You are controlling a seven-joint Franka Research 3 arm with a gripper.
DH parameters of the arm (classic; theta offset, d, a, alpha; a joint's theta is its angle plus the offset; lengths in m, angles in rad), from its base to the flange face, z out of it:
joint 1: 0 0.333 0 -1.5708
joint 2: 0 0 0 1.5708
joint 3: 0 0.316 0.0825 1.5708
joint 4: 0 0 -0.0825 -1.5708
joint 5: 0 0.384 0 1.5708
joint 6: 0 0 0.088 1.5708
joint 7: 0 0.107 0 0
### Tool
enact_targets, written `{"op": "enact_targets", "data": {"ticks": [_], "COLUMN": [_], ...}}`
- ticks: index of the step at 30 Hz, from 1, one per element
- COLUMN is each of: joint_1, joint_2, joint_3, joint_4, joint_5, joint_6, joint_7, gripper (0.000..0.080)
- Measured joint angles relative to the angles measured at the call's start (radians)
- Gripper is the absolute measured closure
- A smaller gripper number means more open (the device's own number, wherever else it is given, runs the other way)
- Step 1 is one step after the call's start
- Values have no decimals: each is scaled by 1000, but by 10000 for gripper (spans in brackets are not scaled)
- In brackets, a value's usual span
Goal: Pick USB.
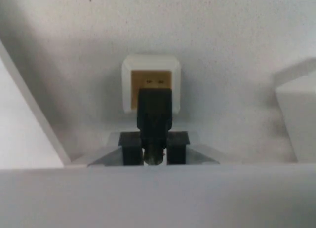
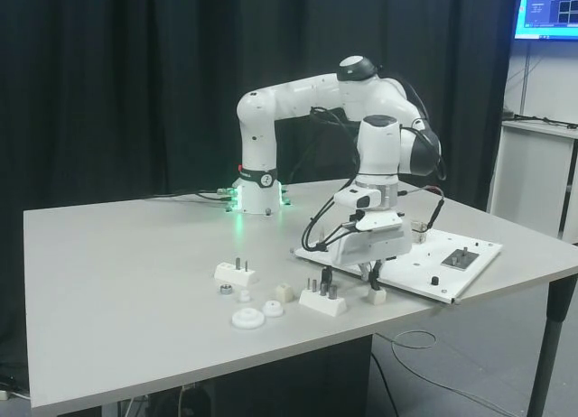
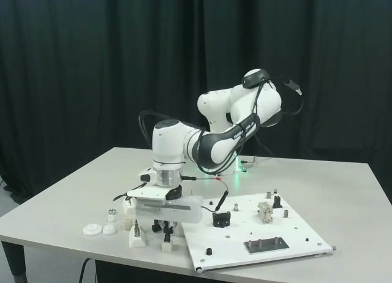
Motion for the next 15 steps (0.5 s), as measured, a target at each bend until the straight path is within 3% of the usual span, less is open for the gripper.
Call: {"op": "enact_targets", "data": {"ticks": [15], "joint_1": [16], "joint_2": [-2], "joint_3": [-86], "joint_4": [3], "joint_5": [-24], "joint_6": [-111], "joint_7": [0], "gripper": [707]}}
